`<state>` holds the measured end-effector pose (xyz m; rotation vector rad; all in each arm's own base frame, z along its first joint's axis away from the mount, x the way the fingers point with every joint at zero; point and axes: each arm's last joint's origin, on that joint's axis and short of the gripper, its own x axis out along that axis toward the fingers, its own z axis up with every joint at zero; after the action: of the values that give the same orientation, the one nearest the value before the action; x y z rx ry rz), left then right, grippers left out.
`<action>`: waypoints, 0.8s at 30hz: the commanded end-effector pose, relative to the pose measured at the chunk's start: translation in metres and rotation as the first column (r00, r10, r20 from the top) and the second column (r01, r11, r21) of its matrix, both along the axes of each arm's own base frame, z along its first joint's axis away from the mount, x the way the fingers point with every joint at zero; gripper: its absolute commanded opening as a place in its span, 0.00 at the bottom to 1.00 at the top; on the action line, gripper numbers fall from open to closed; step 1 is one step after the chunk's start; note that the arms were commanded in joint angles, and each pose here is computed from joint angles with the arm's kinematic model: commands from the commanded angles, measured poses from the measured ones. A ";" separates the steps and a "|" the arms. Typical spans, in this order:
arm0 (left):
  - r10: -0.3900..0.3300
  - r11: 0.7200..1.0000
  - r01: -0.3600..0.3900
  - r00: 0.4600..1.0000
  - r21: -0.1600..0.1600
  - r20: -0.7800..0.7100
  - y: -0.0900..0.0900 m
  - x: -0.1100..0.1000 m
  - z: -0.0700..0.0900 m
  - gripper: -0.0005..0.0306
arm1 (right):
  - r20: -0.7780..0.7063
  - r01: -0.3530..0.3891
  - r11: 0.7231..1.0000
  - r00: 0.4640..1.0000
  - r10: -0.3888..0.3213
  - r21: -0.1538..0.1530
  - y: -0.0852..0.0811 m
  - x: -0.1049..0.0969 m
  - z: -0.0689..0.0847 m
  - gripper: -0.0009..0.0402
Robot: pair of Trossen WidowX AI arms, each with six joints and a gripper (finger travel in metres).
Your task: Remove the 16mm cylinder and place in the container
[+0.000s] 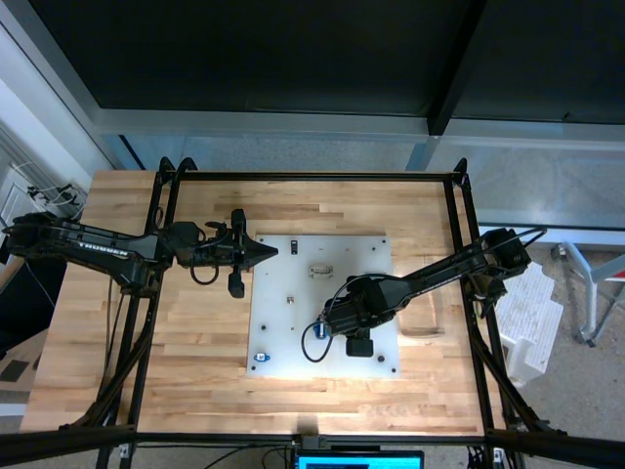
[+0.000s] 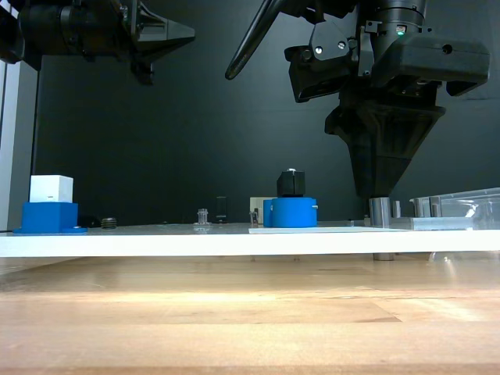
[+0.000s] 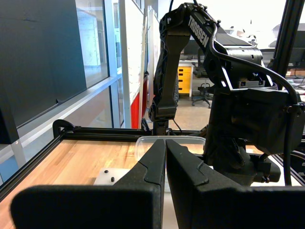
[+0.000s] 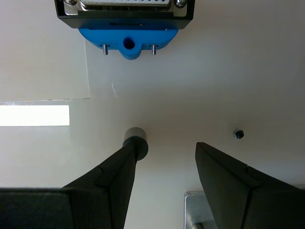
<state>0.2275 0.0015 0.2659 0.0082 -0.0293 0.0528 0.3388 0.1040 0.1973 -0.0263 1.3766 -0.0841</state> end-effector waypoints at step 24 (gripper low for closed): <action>0.000 1.000 0.000 1.000 0.000 0.000 0.000 0.000 0.000 0.02 | 0.010 0.000 1.000 1.000 -0.001 0.003 -0.001 -0.003 0.007 0.45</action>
<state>0.2274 0.0015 0.2657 0.0082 -0.0289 0.0528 0.3374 0.1035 0.2008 -0.0245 1.3692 -0.0831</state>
